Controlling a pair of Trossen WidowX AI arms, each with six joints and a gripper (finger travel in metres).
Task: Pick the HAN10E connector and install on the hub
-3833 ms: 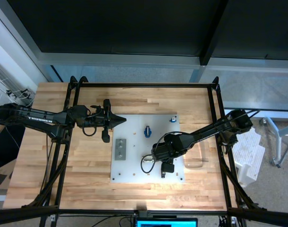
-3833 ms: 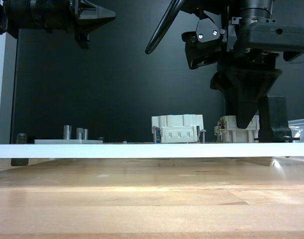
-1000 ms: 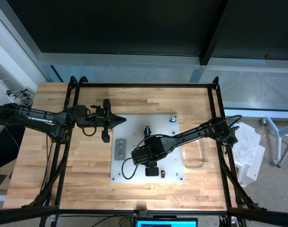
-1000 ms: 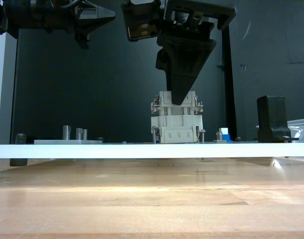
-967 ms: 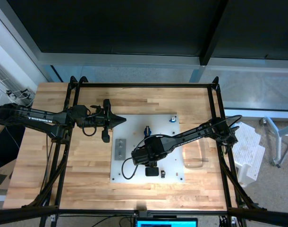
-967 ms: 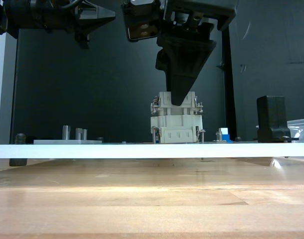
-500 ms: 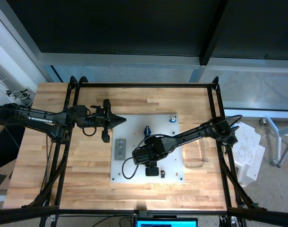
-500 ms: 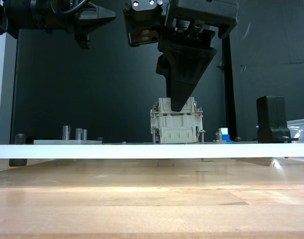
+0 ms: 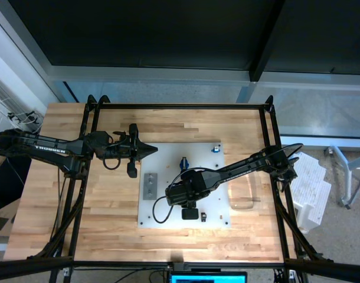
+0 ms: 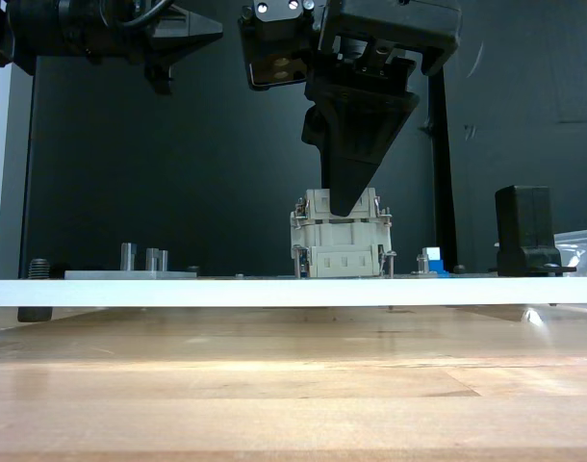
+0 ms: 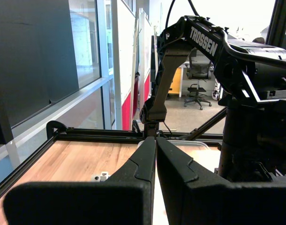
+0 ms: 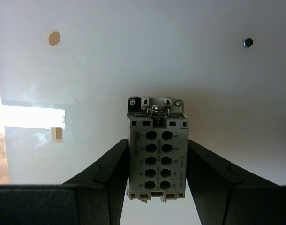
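HAN10E connector (image 12: 156, 157), a light grey-beige rectangular plastic plug block, shows two columns of five round dark contact holes and a silvery screw clamp at one end. Its other end is cut off by the frame edge. It stands directly on top of the hub (image 10: 340, 258), a beige-grey rectangular socket base with small metal clips at both ends. Whether it is fully seated cannot be told. From the wrist camera the hub is hidden under the connector. From the high camera both are hidden under the right arm's wrist.

Right claw (image 10: 344, 204), matte black and wedge-shaped, points straight down. Its two fingers (image 12: 110, 164) press the connector's long sides. From the low camera its tip covers the middle of the connector's face.

White square plate (image 9: 168, 209) is smooth and glossy, with a few holes. It also carries a flat grey metal block with two holes (image 9: 150, 186), a small blue part (image 9: 184, 163) and a black block (image 10: 527, 231).

Clear plastic pouch (image 9: 245, 197) lies on the pale wood plank counter (image 9: 103, 206) just beside the plate; contents not discernible.

Left claw (image 11: 155, 140) hangs high over the counter left of the plate, fingers pressed together, nothing between them.
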